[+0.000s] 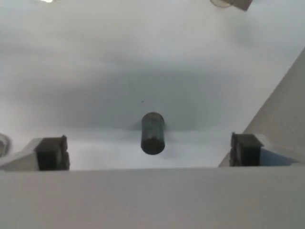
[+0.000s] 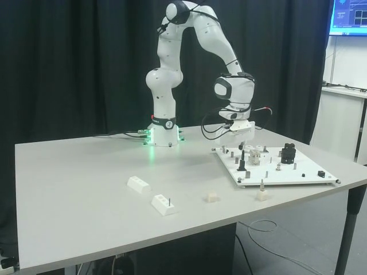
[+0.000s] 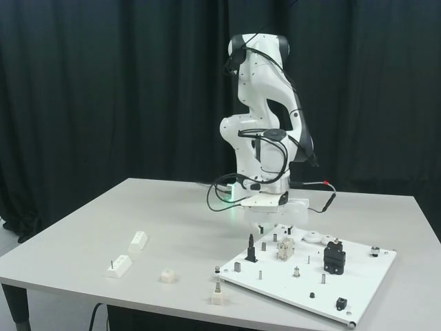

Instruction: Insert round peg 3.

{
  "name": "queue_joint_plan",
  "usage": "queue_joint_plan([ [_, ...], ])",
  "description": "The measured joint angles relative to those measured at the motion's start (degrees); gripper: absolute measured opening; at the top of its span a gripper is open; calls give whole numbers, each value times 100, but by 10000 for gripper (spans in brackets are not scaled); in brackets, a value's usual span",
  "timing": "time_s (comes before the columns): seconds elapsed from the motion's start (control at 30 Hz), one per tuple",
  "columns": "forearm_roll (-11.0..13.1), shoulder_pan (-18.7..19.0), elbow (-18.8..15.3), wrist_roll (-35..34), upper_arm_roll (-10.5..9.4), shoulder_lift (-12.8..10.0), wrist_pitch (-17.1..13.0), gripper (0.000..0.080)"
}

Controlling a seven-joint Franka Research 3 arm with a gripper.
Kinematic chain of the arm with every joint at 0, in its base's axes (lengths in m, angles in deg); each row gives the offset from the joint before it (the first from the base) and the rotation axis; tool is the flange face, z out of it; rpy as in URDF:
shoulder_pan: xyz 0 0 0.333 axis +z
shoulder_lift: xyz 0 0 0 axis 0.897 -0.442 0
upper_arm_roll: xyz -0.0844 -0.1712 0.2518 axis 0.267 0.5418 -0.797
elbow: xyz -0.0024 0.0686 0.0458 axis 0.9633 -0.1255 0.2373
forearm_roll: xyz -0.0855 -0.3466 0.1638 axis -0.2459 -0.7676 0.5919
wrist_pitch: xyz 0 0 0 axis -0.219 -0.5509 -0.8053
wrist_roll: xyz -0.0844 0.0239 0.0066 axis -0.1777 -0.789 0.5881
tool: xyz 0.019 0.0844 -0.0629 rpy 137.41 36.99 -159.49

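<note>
In the wrist view the claw (image 1: 148, 152) is wide open and holds nothing. Its two black fingertips (image 1: 51, 152) stand far apart, one on each side of a small dark round peg (image 1: 153, 133). The peg stands upright on the white board (image 1: 143, 57), right in the middle of the gap. This looks like the peg for the task, but I cannot read any number on it.

What could go wrong? The claw may close too high or a bit to one side. Then it could push the peg over or pinch only its top, and the peg could slip out on the way up. A tilted peg would jam at the rim of its hole.

Farther off, in the first room view, the white arm (image 2: 172, 74) leans over the back corner of the board (image 2: 287, 177), and the claw (image 2: 239, 137) hangs low above it. The board lies on the grey table (image 2: 74, 183). Many small parts stand on it, and a black block (image 2: 287, 153) too. The claw could bump one of them when it moves.

Some things are hard to see. The hole for the peg does not show in any view. From the room the peg under the claw is hidden by the hand. The little white blocks (image 2: 139, 184) near the front of the table are too small to tell what they are.
</note>
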Motion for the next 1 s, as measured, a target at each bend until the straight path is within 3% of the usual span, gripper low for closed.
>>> queue_joint_plan([
  [0.03,0,-10,3,5,3,10,3,770],
  [0.6,0,-378,104,97,103,369,599,800],
  [1.0,-2,-690,164,387,289,661,1044,800],
])
